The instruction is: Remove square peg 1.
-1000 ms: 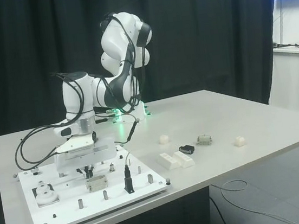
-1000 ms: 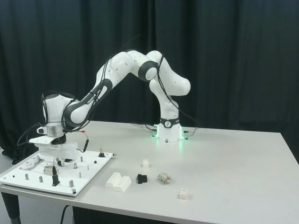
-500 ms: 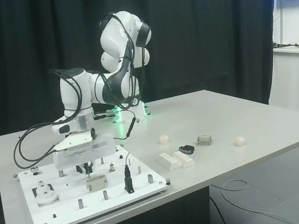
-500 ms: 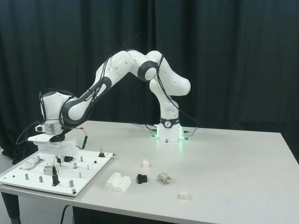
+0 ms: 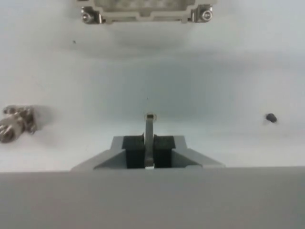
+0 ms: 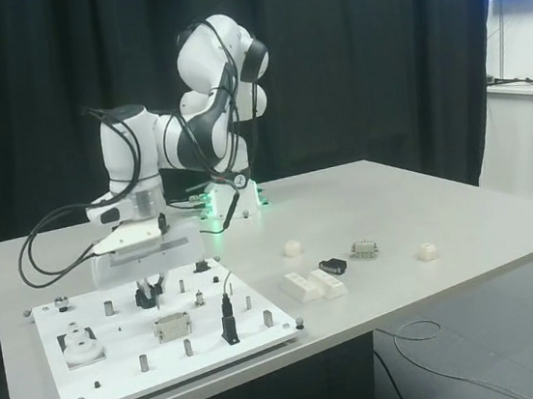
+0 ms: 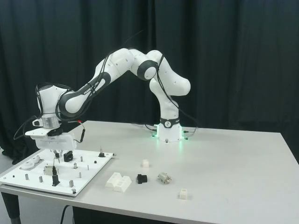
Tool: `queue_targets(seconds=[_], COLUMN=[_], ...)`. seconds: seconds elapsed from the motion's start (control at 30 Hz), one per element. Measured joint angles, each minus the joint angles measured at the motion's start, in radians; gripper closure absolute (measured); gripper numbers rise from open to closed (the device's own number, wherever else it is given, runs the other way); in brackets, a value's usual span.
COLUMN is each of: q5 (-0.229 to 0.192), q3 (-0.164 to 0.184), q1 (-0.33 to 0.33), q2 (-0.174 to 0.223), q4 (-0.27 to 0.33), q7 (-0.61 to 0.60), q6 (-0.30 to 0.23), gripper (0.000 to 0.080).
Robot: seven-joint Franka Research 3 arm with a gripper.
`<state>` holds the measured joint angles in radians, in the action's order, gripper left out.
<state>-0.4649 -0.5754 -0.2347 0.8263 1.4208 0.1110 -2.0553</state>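
In the wrist view my gripper [image 5: 149, 151] is shut on a thin grey square peg [image 5: 149, 130], which stands upright between the black pads [image 5: 134, 151] and hangs free above the white board [image 5: 200, 86]. From the room views the gripper [image 6: 149, 294] [image 7: 57, 153] hovers a little above the rear middle of the board [image 6: 122, 368] [image 7: 91, 173]. The peg itself is too small to make out in the room views. A grey rectangular connector [image 5: 145, 12] [image 6: 169, 326] sits on the board just in front of the gripper.
The board also carries a black plug with a cable [image 6: 229, 326], a white gear part [image 6: 79, 351], a metal fitting [image 5: 16, 123] and several short pegs. On the table to the right lie white blocks [image 6: 313, 284], a black connector [image 6: 333, 267], a grey connector [image 6: 362, 248] and two white cubes [image 6: 293, 248] [image 6: 428, 252].
The arm has risen and drawn back from the board, lifting the gripper off the spot by the grey connector where it sat a second ago.
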Motion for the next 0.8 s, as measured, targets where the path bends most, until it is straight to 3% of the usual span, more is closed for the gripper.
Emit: queue_targets(seconds=[0.27, 0.8], q5=[0.0, 0.0], q3=[-0.015, -0.018], q1=[0.0, 0.002], q2=[-0.011, -0.011], q4=[-0.023, -0.028], q7=[0.0, -0.001], q6=[0.044, 0.049], gripper=[0.0767, 0.0767])
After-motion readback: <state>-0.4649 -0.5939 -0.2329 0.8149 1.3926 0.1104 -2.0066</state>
